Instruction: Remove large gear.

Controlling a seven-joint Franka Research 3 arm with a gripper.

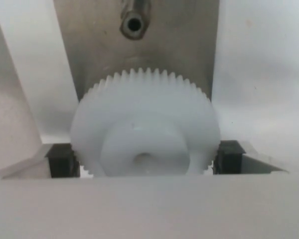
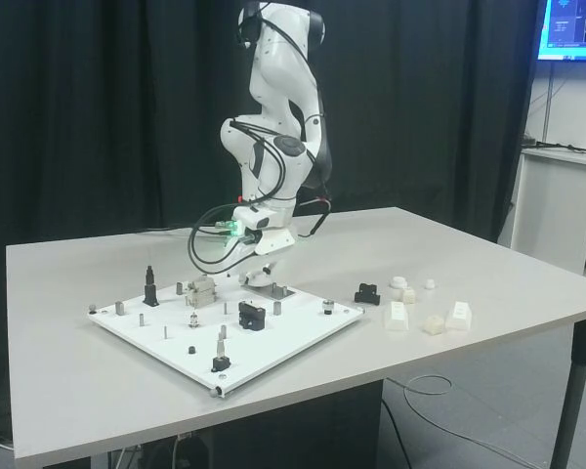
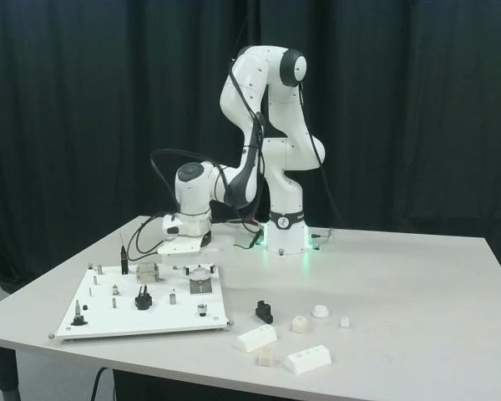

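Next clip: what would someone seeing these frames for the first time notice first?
The white arm bent low over the white board at the table's near corner, its gripper down at a fixture on the board. In the wrist view, the large gear fills the picture, held between the black pads, jaws closed on its toothed rim. Loose white blocks lie on the table beside the board.

Two distant room views, one close wrist view
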